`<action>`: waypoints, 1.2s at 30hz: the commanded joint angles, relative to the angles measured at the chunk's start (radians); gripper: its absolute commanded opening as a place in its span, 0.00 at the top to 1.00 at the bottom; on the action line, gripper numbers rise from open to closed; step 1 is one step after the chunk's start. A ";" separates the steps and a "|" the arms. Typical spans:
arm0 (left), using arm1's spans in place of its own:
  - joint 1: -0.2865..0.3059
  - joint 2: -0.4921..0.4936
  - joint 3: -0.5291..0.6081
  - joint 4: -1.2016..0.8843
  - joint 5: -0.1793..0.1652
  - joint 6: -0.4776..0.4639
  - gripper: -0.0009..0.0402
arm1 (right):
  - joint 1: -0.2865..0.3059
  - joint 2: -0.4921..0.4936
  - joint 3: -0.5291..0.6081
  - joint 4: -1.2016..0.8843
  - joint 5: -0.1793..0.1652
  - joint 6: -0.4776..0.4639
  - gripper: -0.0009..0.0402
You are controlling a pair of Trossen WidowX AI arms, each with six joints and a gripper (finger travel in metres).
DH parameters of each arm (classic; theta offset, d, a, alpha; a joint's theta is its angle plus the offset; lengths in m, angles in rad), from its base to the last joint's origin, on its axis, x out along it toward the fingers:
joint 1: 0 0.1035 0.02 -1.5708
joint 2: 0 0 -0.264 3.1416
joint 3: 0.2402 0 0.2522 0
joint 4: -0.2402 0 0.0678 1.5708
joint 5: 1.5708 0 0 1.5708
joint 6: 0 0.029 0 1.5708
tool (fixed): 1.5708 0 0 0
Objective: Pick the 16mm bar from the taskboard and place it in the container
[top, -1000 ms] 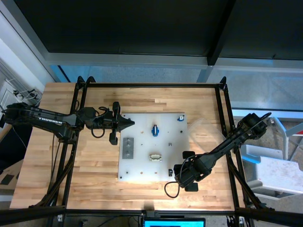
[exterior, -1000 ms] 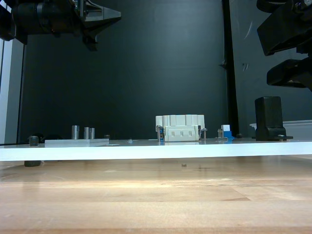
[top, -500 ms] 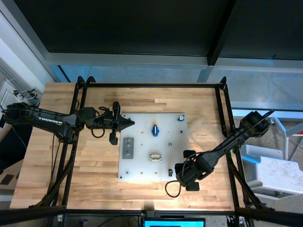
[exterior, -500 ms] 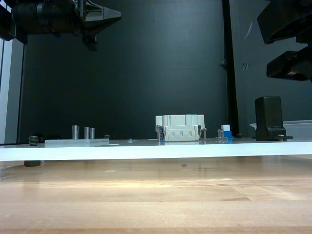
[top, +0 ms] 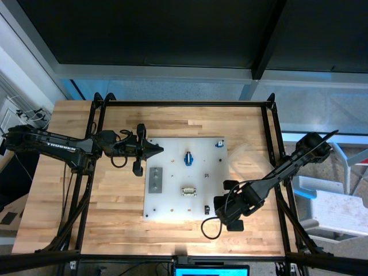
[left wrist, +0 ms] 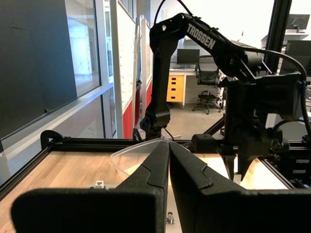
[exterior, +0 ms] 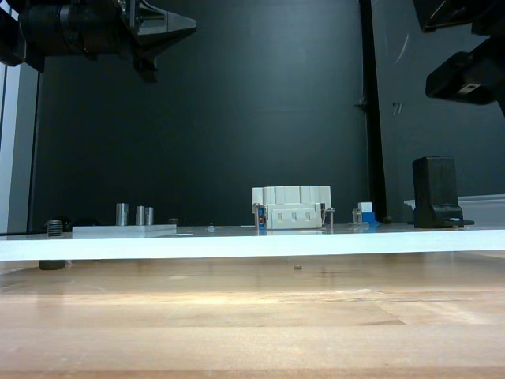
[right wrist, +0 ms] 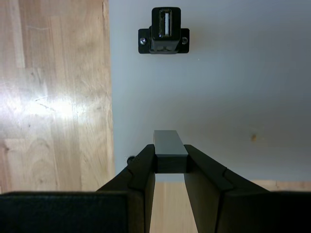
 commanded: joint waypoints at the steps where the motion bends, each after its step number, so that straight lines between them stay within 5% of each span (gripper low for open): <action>1: 0.000 0.000 0.000 0.000 0.000 0.000 0.98 | -0.001 -0.023 0.001 -0.014 -0.001 0.000 0.94; 9: 0.000 0.000 0.000 0.000 0.000 0.000 0.98 | -0.016 -0.075 0.040 -0.064 0.001 -0.009 0.94; 14: 0.000 0.000 0.000 0.000 0.000 0.000 0.98 | -0.022 -0.091 0.109 -0.170 0.041 -0.023 0.94; 36: 0.000 0.000 0.000 0.000 0.000 0.000 0.98 | -0.084 -0.116 0.153 -0.238 0.039 -0.051 0.94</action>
